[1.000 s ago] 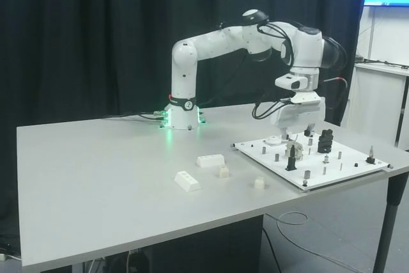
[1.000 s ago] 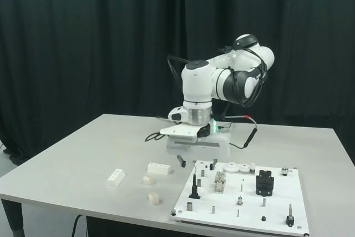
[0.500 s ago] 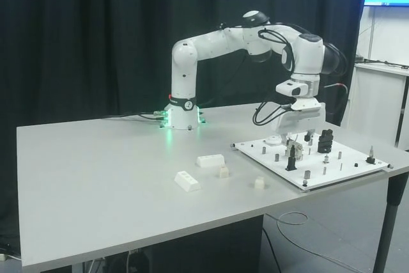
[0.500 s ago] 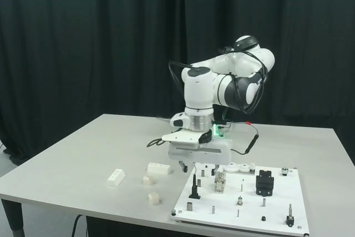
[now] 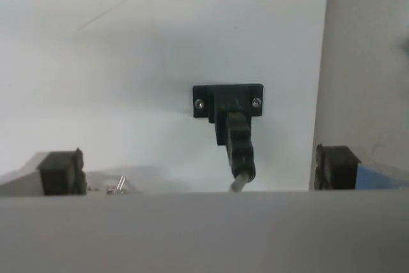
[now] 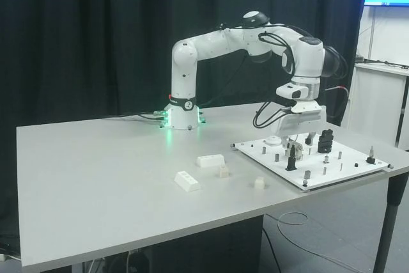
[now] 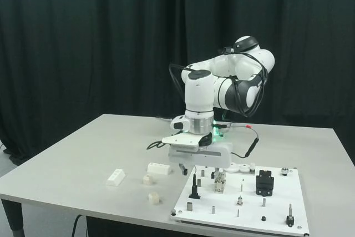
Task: Remove USB.
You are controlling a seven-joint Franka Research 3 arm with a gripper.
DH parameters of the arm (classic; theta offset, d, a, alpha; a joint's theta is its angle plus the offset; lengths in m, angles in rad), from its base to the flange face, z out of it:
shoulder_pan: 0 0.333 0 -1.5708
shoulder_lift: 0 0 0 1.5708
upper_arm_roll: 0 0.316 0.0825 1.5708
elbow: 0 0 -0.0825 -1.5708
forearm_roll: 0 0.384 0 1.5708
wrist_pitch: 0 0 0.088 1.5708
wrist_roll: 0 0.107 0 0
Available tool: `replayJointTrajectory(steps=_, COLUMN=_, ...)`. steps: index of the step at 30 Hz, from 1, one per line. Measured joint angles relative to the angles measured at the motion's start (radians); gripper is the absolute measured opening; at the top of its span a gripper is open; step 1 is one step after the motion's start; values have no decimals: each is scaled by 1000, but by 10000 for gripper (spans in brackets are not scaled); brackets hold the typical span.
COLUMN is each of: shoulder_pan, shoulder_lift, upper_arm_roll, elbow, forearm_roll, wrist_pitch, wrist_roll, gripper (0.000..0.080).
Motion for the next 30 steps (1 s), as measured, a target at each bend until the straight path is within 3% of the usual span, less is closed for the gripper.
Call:
replayJointTrajectory(steps=17, shoulder_pan=-6, shoulder_lift=7, upper_arm_roll=10, elbow=-2, forearm_roll=4, wrist_pitch=21, wrist_roll=25, gripper=800)
replayJointTrajectory(steps=18, shoulder_pan=-6, shoulder_lift=8, upper_arm_roll=11, elbow=-2, forearm_roll=4, wrist_pitch=22, wrist_roll=25, gripper=686)
replayJointTrajectory(steps=23, shoulder_pan=-10, shoulder_lift=10, upper_arm_roll=12, elbow=-2, forearm_roll=4, wrist_pitch=26, wrist_roll=25, gripper=686)
replayJointTrajectory(steps=24, shoulder_pan=-11, shoulder_lift=10, upper_arm_roll=12, elbow=-2, forearm_roll=4, wrist_pitch=26, wrist_roll=25, gripper=501)
replayJointTrajectory(steps=29, shoulder_pan=-14, shoulder_lift=10, upper_arm_roll=12, elbow=-2, forearm_roll=4, wrist_pitch=26, wrist_roll=23, gripper=501)
replayJointTrajectory(steps=30, shoulder_pan=-15, shoulder_lift=10, upper_arm_roll=12, elbow=-2, forearm_roll=4, wrist_pitch=26, wrist_roll=23, gripper=340)
